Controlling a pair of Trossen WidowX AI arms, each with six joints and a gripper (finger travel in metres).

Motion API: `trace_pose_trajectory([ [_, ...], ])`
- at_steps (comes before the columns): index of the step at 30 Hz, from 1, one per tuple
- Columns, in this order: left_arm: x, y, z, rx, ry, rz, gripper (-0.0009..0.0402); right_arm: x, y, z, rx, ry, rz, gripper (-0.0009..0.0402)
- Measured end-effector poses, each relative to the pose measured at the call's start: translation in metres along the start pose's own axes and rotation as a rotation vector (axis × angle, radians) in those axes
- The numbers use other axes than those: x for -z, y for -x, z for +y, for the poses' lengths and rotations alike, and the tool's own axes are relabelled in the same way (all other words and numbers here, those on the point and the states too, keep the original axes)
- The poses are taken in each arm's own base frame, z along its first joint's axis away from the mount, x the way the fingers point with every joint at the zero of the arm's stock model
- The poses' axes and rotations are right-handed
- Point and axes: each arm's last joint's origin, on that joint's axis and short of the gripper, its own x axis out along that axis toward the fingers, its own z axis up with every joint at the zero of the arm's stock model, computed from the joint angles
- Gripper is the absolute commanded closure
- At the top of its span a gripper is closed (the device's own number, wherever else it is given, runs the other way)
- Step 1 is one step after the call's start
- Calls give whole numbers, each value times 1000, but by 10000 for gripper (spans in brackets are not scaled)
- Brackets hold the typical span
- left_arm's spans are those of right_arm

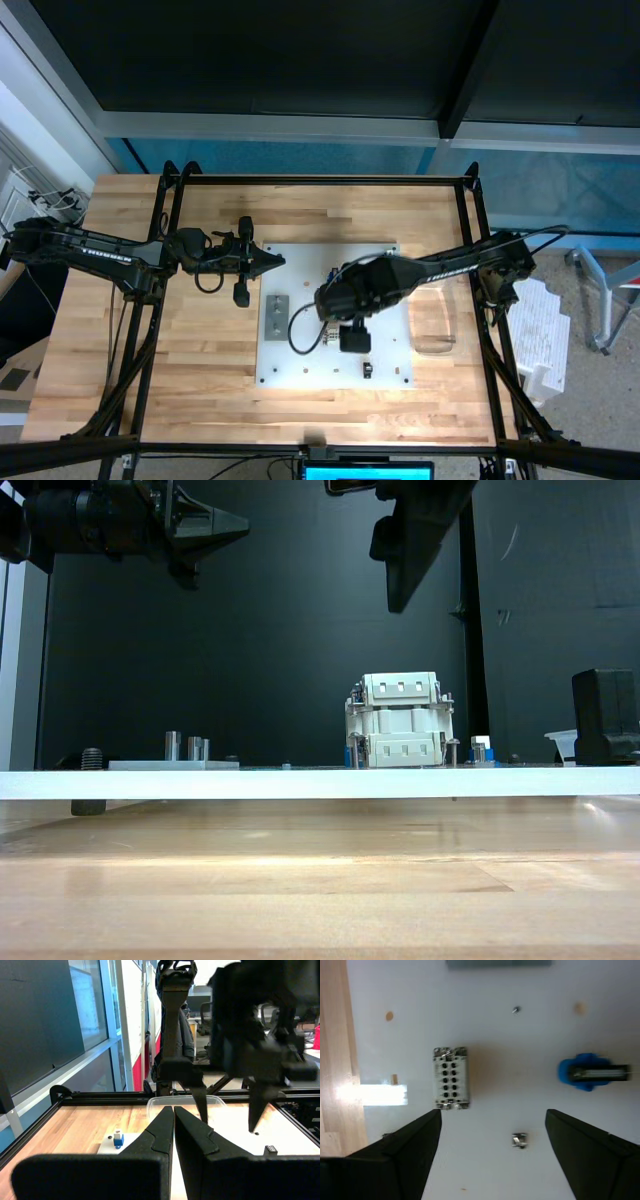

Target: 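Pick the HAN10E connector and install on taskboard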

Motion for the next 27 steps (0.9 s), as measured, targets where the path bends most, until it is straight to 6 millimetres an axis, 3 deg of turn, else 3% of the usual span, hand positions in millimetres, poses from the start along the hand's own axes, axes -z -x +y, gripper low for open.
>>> trace_pose_trajectory([
  [14,0,0,0,0,0,1,392,18,70,-67,32,-5,-183,260],
  [23,0,0,0,0,0,1,392,41,88,-90,60,-20,-318,398],
  [27,0,0,0,0,0,0,392,52,90,-91,61,-10,-404,385],
])
